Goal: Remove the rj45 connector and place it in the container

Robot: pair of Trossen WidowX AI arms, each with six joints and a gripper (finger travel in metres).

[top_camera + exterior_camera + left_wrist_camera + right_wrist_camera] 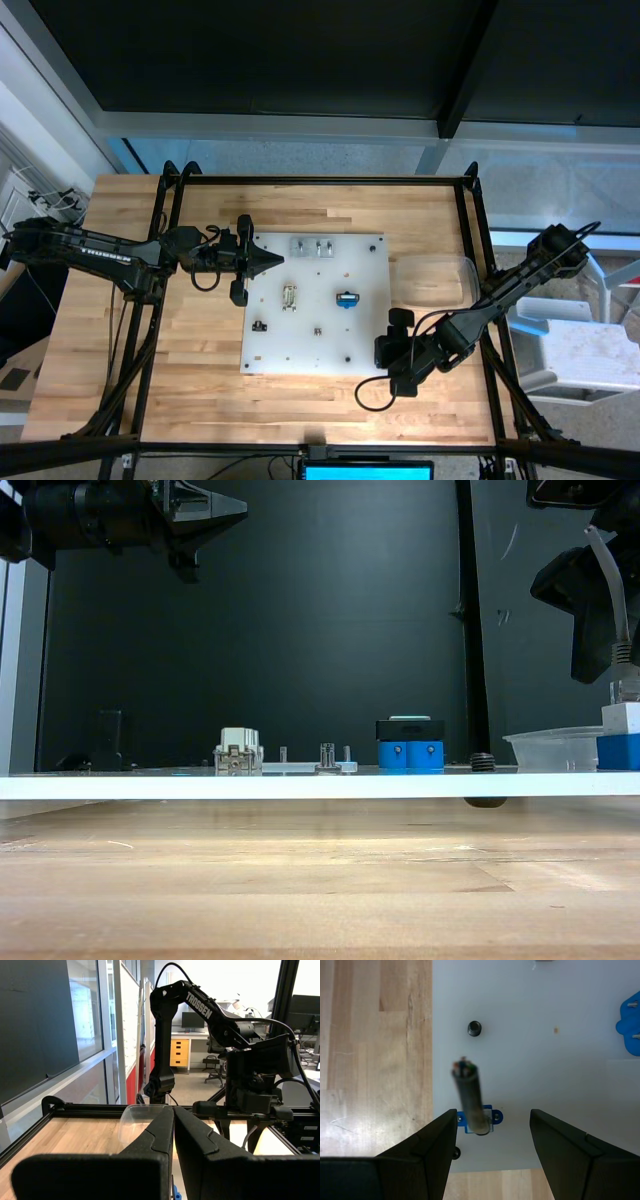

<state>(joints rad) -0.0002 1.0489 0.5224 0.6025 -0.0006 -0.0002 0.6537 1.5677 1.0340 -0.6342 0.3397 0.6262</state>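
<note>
Right wrist view: my right gripper (492, 1116) hangs spread above the rj45 connector (480, 1126), so I reckon lowering and clamping comes next; left gripper (262, 260), pinched shut, hovers over the board (300, 345)'s left edge.

rj45 connector (620, 695): pale plug, upright, seated in blue holder (618, 752) at board's (310, 340) near right corner; grey cable stub (471, 1095) on top. container (435, 282): clear tub, upright, just right of board.
</note>
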